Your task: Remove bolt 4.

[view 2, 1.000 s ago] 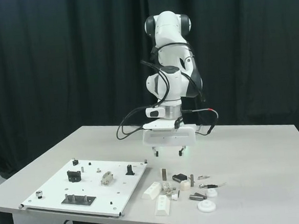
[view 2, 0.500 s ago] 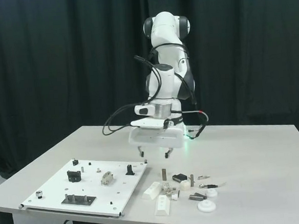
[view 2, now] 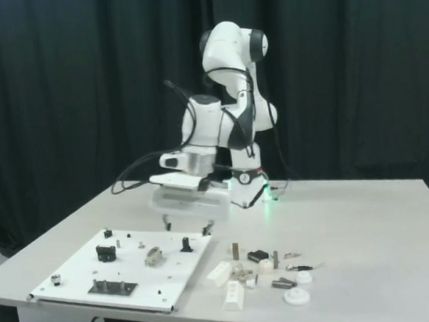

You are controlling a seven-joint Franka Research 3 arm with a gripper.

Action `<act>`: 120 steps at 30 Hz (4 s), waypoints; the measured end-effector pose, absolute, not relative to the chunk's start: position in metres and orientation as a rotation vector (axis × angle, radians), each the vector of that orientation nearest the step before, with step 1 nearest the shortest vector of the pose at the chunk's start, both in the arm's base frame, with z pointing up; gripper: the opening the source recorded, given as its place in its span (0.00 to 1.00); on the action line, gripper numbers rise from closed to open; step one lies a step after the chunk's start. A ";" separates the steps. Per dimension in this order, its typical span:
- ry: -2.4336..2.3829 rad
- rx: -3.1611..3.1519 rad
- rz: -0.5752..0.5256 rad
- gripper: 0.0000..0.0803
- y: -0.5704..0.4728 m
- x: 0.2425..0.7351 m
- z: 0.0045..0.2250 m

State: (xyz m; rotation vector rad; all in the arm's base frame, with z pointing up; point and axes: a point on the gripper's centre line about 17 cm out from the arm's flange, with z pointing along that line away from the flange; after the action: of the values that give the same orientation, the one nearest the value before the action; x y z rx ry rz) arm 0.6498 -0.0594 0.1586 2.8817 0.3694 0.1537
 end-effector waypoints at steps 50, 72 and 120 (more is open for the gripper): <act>-0.542 2.945 0.318 1.00 -0.275 0.735 0.170; -1.230 2.821 0.244 1.00 -0.322 0.724 0.149; -1.446 2.725 0.187 1.00 -0.409 0.713 0.096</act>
State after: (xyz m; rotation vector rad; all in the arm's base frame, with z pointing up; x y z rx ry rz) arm 0.7127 -0.4095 0.0963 2.7252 -1.4462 0.1875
